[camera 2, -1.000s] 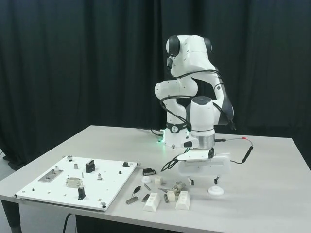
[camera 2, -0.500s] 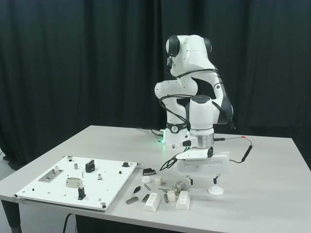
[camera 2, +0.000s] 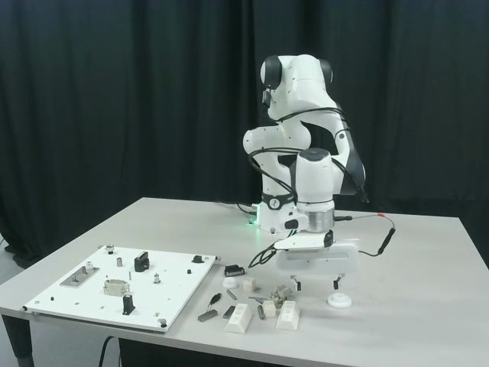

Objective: Remove small gear.

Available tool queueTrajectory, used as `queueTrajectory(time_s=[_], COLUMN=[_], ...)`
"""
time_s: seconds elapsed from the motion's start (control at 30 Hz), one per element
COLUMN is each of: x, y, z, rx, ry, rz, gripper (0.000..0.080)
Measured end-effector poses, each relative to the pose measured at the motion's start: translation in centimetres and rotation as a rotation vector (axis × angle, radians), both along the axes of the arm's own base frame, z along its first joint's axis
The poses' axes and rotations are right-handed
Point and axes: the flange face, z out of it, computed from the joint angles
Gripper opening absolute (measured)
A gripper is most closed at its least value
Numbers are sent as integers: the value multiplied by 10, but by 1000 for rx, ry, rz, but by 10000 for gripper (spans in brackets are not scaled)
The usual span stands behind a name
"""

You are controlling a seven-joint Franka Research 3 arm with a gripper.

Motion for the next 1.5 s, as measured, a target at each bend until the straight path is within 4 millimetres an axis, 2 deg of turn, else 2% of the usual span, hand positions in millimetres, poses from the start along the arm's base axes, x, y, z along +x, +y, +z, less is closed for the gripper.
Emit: queueTrajectory(time_s=[0.37,0.6,0.9,1.5], x=[10,18,29,40], y=[-14,-37,-84,-200], z=[10,15,28,62], rx=[-23,-76,-182,-263], ry=[-4,6,29,42], rz=[7,7,20,39], gripper=[800,800,800,800])
